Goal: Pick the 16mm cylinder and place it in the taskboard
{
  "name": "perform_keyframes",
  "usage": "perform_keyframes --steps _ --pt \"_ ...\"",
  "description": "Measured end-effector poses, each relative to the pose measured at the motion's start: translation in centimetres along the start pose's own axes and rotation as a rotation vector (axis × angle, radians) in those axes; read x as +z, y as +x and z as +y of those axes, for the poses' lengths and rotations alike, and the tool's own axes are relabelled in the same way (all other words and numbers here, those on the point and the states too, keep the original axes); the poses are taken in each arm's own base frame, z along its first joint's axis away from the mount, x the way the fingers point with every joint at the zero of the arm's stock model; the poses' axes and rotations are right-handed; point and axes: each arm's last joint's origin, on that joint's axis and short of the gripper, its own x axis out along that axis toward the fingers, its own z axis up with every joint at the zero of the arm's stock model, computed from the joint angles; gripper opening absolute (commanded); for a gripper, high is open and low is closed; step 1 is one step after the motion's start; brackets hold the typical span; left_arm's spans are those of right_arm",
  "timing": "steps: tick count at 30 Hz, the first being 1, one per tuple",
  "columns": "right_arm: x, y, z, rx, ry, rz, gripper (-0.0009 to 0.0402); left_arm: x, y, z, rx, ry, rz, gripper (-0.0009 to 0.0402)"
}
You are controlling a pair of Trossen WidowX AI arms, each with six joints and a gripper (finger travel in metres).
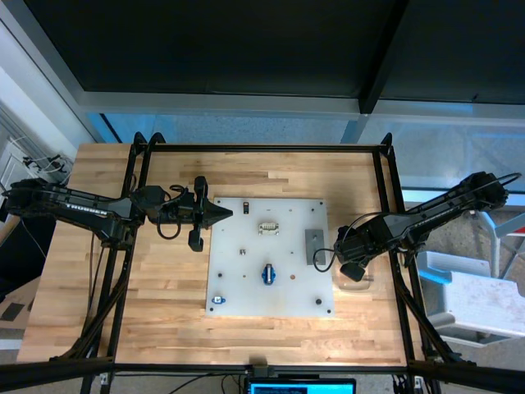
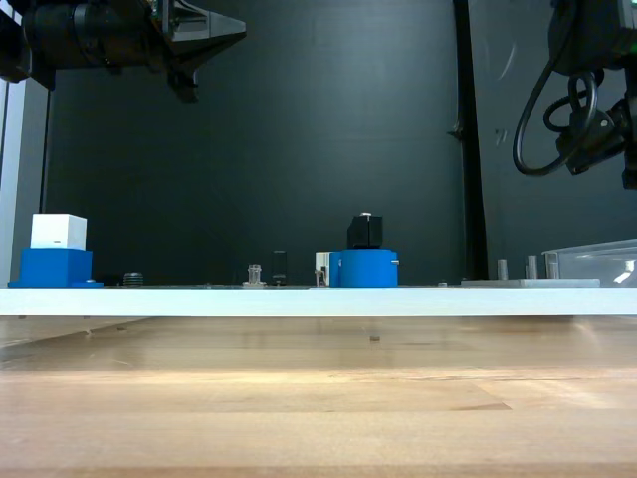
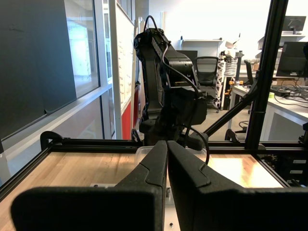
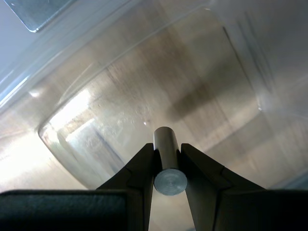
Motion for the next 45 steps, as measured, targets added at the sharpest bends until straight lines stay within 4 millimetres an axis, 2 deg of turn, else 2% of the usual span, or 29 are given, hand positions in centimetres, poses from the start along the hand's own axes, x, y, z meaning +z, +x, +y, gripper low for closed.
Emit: perform_keyframes --steps 32,45 --pt "0.4 -7.1 0.3 0.024 -0.052 -0.025 0.0023 0.0 0.0 0.0 0.0 0.0 0.0 0.0" --pt "0.5 -7.3 0.3 0.012 -0.056 -0.038 0.0023 0.0 0.0 0.0 0.0 0.0 0.0 0.0"
